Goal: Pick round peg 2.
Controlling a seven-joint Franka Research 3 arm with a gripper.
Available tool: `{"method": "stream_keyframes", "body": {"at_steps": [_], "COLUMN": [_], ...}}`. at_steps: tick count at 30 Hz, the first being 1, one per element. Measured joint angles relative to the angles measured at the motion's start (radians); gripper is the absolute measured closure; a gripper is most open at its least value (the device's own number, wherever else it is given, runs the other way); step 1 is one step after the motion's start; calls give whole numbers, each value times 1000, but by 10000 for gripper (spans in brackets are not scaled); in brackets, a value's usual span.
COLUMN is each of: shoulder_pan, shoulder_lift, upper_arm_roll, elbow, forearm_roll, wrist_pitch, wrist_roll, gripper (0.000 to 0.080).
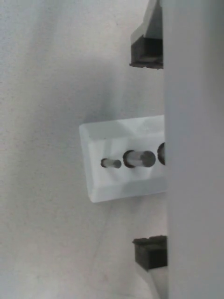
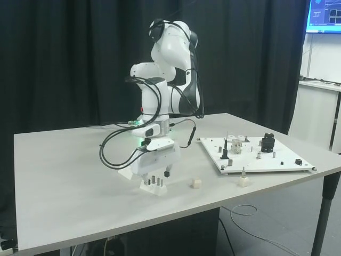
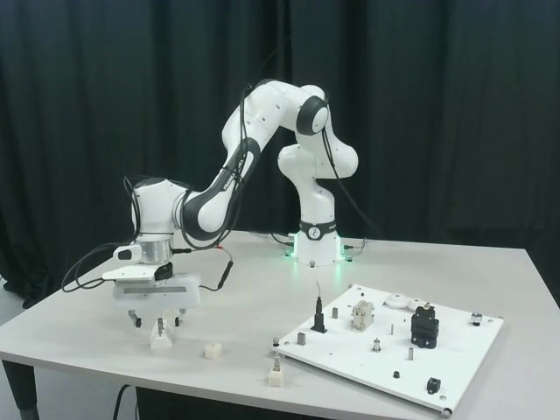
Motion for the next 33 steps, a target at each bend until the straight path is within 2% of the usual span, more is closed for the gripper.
{"method": "stream_keyframes", "body": {"at_steps": [20, 21, 26, 27, 31, 32, 33], "shoulder_pan": [-8, -9, -14, -15, -19, -20, -21], "shoulder_lift": [22, 22, 23, 23, 24, 25, 25], "upper_arm_roll": [2, 2, 2, 3, 4, 5, 6], "elbow": [18, 18, 21, 21, 25, 26, 27], "forearm_roll": [13, 13, 13, 13, 13, 13, 13], "wrist_pitch": [3, 3, 3, 3, 2, 2, 2], "wrist_roll": [-1, -3, -13, -14, -14, -14, -14], "gripper": [3, 164, 164, 344, 344, 528, 528]}}
